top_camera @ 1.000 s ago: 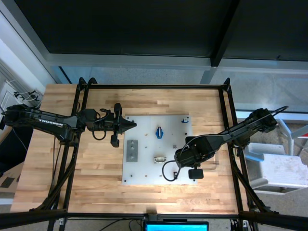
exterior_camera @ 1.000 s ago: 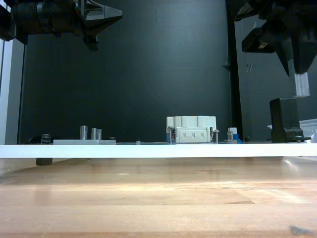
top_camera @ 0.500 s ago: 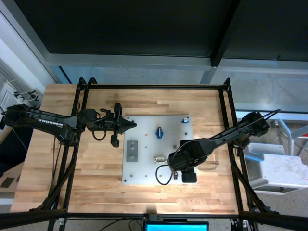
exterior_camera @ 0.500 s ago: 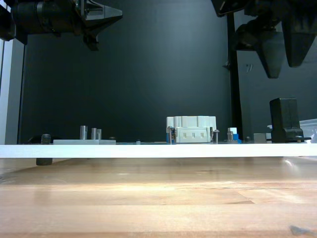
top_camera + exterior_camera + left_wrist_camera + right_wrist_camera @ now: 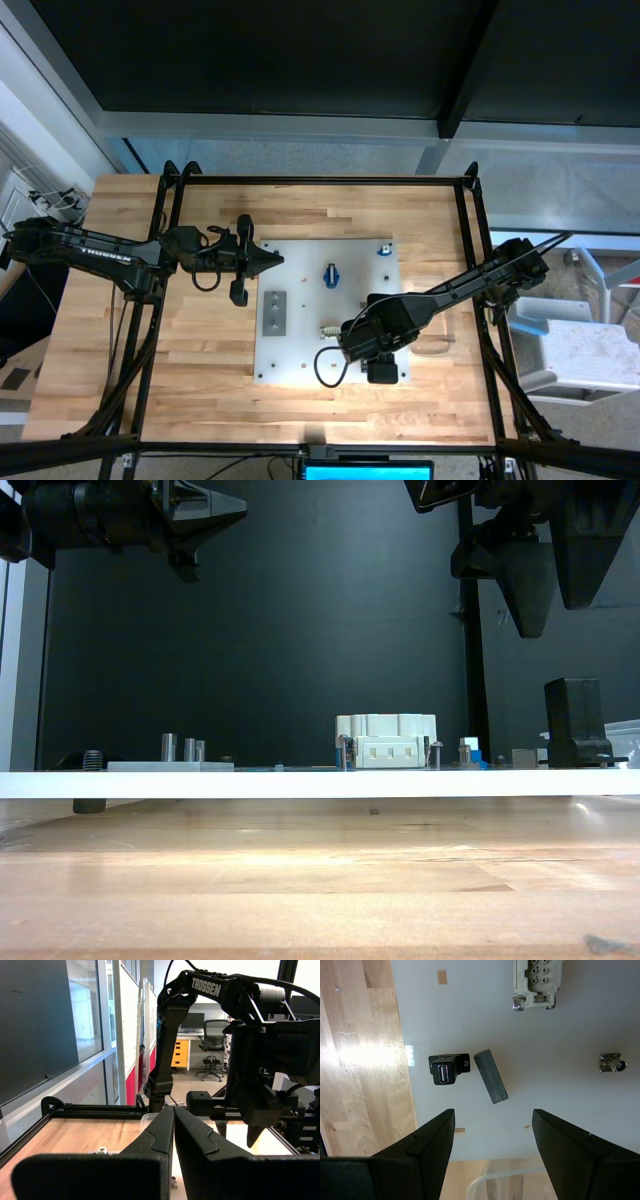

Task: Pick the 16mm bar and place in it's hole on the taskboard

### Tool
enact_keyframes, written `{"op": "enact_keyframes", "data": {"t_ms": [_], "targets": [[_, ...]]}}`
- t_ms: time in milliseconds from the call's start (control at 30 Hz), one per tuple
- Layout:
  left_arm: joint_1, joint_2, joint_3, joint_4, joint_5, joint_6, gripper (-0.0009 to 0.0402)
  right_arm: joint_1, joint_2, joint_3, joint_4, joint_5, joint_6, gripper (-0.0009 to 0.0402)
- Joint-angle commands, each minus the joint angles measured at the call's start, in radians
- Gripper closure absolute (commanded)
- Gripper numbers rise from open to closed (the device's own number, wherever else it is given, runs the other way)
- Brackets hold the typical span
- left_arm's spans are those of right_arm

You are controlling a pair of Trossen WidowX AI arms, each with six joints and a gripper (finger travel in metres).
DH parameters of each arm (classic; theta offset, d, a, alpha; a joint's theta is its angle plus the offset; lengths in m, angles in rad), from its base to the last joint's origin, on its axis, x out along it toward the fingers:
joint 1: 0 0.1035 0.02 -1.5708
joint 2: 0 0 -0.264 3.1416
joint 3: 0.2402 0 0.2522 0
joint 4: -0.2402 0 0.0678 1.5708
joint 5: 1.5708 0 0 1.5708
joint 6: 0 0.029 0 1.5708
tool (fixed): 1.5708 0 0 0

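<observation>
16mm bar lies free and flat on the white taskboard, in its near right part, just beside a black USB socket and clear of any hole. Above it hangs the right gripper, its fingers spread wide and grasping nothing. The left gripper is held high over the board's far left edge, its fingers pressed together and empty.
</observation>
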Motion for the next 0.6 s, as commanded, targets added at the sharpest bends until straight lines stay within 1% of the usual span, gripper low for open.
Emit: {"op": "enact_keyframes", "data": {"t_ms": [33, 367, 533, 600], "targets": [[0.000, 0.000, 0.000, 0.000, 0.000, 0.000, 0.0393, 0.001, -0.002, -0.001, 0.000, 0.000, -0.002, 0.0177], [0.000, 0.000, 0.000, 0.000, 0.000, 0.000, 0.0393, 0.001, -0.002, -0.001, 0.001, 0.000, -0.012, 0.0176], [0.000, 0.000, 0.000, 0.000, 0.000, 0.000, 0.0393, 0.001, -0.004, -0.002, 0.009, 0.002, -0.050, 0.0176], [0.000, 0.000, 0.000, 0.000, 0.000, 0.000, 0.0393, 0.001, -0.016, -0.014, 0.020, 0.016, -0.083, 0.0176]]}}
